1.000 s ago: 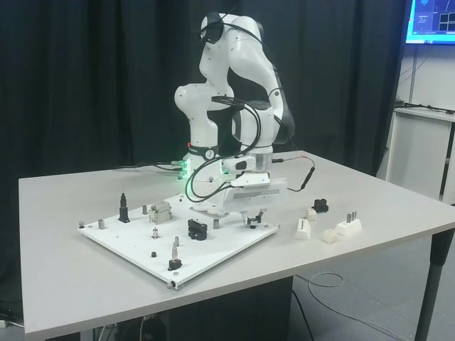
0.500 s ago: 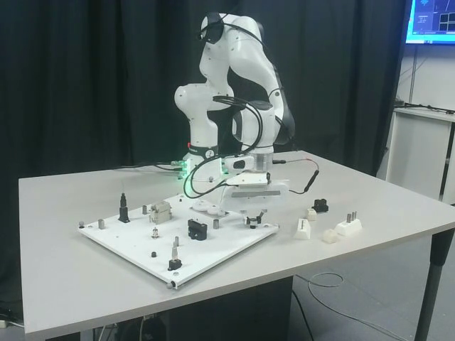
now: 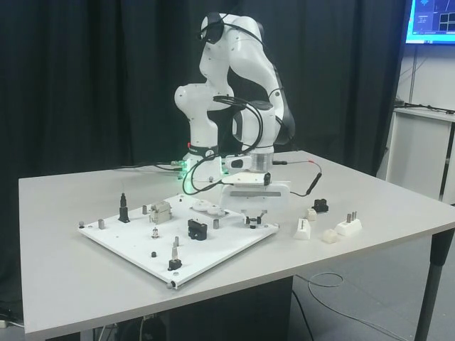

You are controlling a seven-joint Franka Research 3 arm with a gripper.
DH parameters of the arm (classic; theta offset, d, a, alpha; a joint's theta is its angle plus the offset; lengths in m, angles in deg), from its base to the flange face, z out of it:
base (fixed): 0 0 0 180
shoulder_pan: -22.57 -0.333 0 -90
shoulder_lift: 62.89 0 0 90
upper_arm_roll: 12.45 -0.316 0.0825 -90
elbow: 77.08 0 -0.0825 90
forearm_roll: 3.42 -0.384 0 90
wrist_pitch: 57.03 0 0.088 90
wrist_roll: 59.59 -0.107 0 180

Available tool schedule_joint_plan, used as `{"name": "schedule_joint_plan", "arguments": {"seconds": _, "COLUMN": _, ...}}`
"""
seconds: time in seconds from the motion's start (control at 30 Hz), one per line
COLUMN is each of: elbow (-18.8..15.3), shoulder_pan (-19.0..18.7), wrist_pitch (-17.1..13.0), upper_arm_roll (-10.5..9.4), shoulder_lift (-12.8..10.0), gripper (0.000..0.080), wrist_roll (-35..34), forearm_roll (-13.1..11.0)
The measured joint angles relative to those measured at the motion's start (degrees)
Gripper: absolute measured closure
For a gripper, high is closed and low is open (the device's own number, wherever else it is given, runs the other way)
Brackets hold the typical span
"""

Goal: Insert bolt 4.

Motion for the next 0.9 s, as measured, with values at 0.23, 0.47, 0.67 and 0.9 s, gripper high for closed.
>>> {"name": "schedule_joint_plan", "arguments": {"seconds": 0.23, "elbow": 0.0, "shoulder_pan": 0.0, "wrist_pitch": 0.0, "upper_arm_roll": 0.00, "shoulder_lift": 0.0, "gripper": 0.0559, "wrist_roll": -5.5, "forearm_roll": 0.1}}
{"name": "schedule_joint_plan", "arguments": {"seconds": 0.47, "elbow": 0.1, "shoulder_pan": 0.0, "wrist_pitch": 0.2, "upper_arm_roll": 0.00, "shoulder_lift": 0.0, "gripper": 0.0559, "wrist_roll": -10.8, "forearm_roll": 0.1}}
{"name": "schedule_joint_plan", "arguments": {"seconds": 0.67, "elbow": 0.5, "shoulder_pan": 0.0, "wrist_pitch": 0.8, "upper_arm_roll": 0.00, "shoulder_lift": -0.2, "gripper": 0.0560, "wrist_roll": -15.5, "forearm_roll": 0.1}}
{"name": "schedule_joint_plan", "arguments": {"seconds": 0.9, "elbow": 1.2, "shoulder_pan": 0.1, "wrist_pitch": 1.9, "upper_arm_roll": 0.01, "shoulder_lift": -0.5, "gripper": 0.0560, "wrist_roll": -22.2, "forearm_roll": 0.1}}
